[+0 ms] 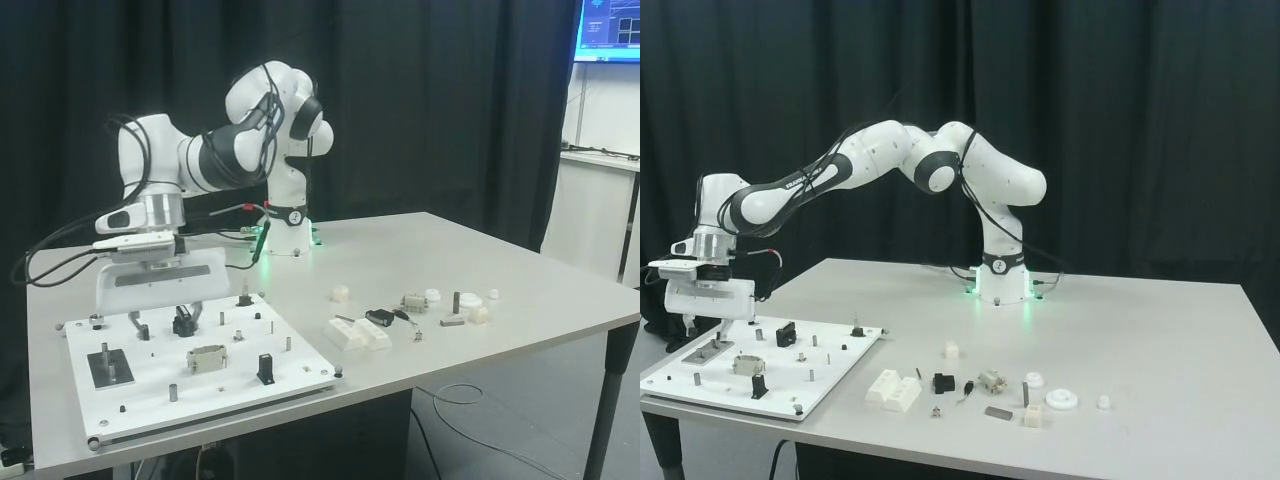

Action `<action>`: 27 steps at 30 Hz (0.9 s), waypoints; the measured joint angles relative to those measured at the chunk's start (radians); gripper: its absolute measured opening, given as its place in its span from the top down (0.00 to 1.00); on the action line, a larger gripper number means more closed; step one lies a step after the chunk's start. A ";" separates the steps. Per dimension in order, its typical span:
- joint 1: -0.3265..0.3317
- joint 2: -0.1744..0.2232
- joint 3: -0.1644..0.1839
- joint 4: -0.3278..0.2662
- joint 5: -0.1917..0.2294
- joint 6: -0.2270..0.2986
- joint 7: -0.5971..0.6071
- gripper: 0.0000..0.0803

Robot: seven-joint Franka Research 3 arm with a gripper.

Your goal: Remove round peg 2.

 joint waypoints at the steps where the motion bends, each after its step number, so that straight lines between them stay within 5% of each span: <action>1: 0.006 -0.001 -0.007 0.001 -0.003 -0.006 0.006 0.45; 3: 0.016 -0.002 -0.022 0.002 -0.009 -0.018 0.019 0.45; 4: 0.021 -0.003 -0.029 0.003 -0.011 -0.023 0.027 0.10; 14: 0.069 -0.003 -0.096 0.016 -0.028 -0.084 0.058 0.03; 27: 0.110 -0.006 -0.126 0.027 -0.040 -0.188 0.108 0.00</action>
